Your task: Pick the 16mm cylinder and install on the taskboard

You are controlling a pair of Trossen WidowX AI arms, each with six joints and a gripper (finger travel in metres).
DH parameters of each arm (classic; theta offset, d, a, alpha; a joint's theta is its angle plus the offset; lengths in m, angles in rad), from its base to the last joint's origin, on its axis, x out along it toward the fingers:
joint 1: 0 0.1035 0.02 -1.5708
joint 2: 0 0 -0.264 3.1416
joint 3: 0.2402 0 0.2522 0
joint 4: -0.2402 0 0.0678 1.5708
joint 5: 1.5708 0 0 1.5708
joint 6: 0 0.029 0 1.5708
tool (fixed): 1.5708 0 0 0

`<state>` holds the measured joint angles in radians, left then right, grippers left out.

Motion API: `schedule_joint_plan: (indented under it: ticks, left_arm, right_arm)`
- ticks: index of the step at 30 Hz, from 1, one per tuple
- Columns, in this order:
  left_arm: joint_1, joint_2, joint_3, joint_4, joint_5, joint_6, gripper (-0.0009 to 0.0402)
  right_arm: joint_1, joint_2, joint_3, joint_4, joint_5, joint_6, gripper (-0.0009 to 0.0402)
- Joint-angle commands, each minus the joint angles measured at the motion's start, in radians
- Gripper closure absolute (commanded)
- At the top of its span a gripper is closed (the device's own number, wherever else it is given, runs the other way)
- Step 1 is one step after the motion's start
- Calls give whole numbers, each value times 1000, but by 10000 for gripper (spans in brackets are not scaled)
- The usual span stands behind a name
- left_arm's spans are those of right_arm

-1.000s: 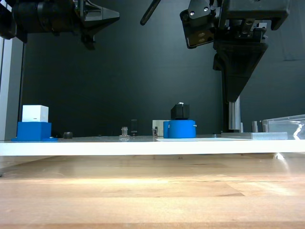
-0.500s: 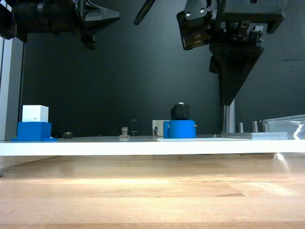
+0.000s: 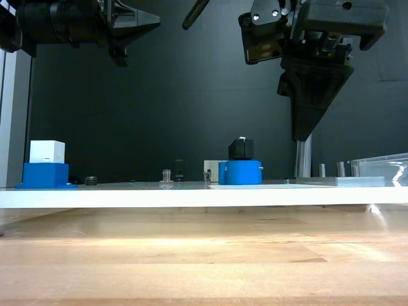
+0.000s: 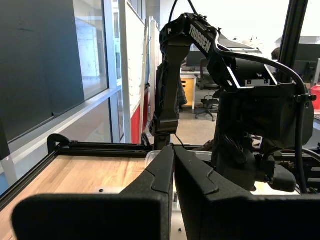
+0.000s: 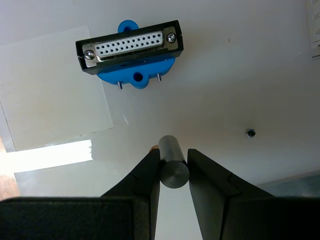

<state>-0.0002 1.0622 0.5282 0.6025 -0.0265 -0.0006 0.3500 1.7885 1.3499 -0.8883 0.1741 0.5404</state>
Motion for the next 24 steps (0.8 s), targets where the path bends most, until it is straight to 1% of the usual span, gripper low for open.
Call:
schedule_joint_plan:
  ticks: [1, 7, 24]
  left_arm:
    - [0, 0, 0, 0, 0, 0, 393]
    - [0, 0, 0, 0, 0, 0, 393]
    - [0, 0, 0, 0, 0, 0, 393]
  right_arm:
    - [2, -7, -10, 6, 1, -7, 389]
    - [6, -21, -41, 43, -2, -6, 389]
    - [23, -33, -71, 61, -2, -18, 389]
